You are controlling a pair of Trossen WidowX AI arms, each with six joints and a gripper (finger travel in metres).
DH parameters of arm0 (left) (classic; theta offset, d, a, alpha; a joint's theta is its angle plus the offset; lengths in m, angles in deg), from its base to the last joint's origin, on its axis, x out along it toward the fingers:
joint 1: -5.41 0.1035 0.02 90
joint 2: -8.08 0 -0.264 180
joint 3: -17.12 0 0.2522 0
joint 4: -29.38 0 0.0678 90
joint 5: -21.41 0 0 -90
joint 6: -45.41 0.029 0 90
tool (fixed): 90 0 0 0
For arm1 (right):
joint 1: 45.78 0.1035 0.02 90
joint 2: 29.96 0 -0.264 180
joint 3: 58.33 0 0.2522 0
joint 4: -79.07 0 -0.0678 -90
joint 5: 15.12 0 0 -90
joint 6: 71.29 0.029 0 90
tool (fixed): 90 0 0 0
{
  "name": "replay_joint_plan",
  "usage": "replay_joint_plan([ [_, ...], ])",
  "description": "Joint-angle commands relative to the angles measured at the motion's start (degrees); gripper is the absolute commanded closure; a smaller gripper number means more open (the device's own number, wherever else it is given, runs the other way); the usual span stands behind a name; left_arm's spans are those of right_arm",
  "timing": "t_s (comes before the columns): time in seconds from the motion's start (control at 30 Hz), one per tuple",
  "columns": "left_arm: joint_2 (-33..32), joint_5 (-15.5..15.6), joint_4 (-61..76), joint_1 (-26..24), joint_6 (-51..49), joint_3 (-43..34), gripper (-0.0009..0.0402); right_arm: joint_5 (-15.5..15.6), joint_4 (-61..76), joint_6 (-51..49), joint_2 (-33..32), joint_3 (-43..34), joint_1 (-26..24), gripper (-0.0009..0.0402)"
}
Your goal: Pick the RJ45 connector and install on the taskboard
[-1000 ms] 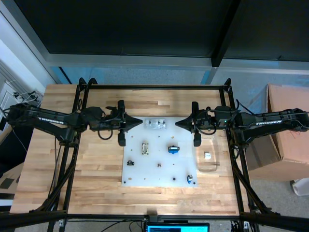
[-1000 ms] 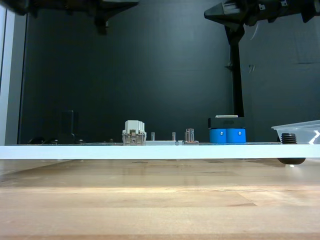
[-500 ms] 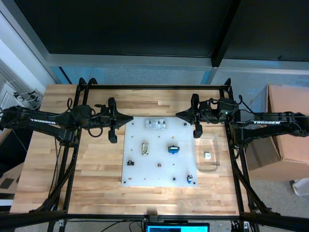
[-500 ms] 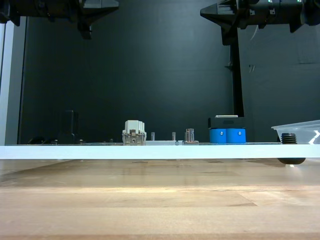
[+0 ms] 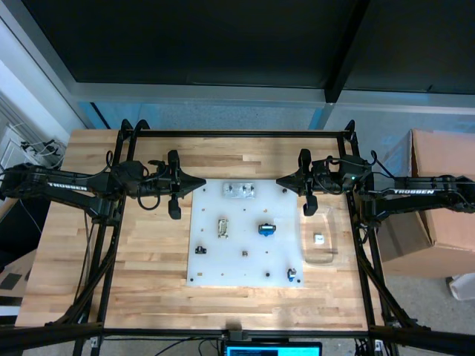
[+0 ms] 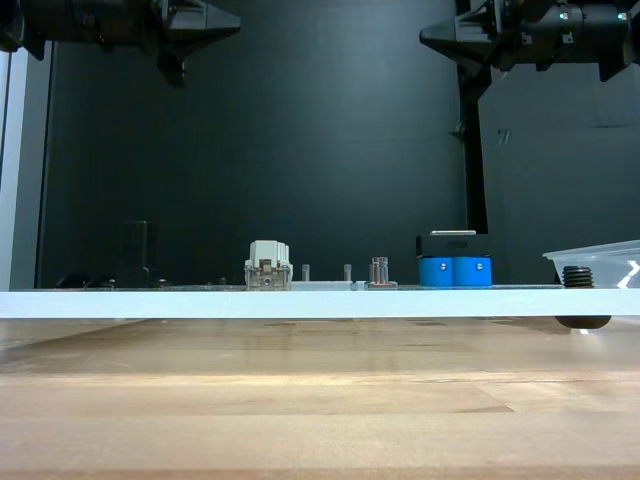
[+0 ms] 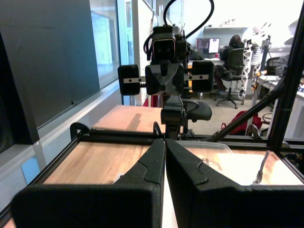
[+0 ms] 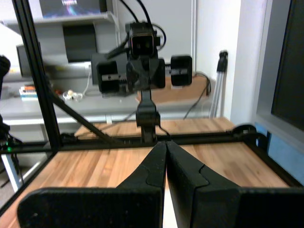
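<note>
High over table (image 5: 148, 252): left hand (image 5: 202, 185), right hand (image 5: 280, 180) facing, closed, empty; connector's place unclear

High looks down on board (image 5: 230, 268); low, level; wrist views face each other

White board (image 5: 245, 231); blue jack (image 5: 292, 275); black left claw (image 5: 202, 186), right claw (image 5: 280, 180).

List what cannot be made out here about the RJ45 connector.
1. Connector: seen in no view.
2. Jack: too small in the high view to tell filled from empty.
3. White block in the clear tray: too small to show anything on it; the low view's edge cuts the tray.
Left gripper, shut and empty, hangs high by the board's far left corner; right gripper, likewise, by its far right.
</note>
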Motion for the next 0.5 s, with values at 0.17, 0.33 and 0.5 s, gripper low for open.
replay_joint_plan([
  [0.17,-0.02,0.42,-1.38,0.13,-0.72,2.51,0.0394,-1.29,0.07,0.17,-0.02,-0.04,0.00,0.0394],
  [0.33,-0.02,1.62,-2.38,0.26,-0.22,2.80,0.0394,-2.12,0.09,0.09,-0.02,-0.04,0.02,0.0394],
  [0.5,-0.02,0.90,-1.99,0.26,-0.31,2.80,0.0394,-2.21,0.15,0.09,-0.04,-0.02,0.04,0.0394],
])
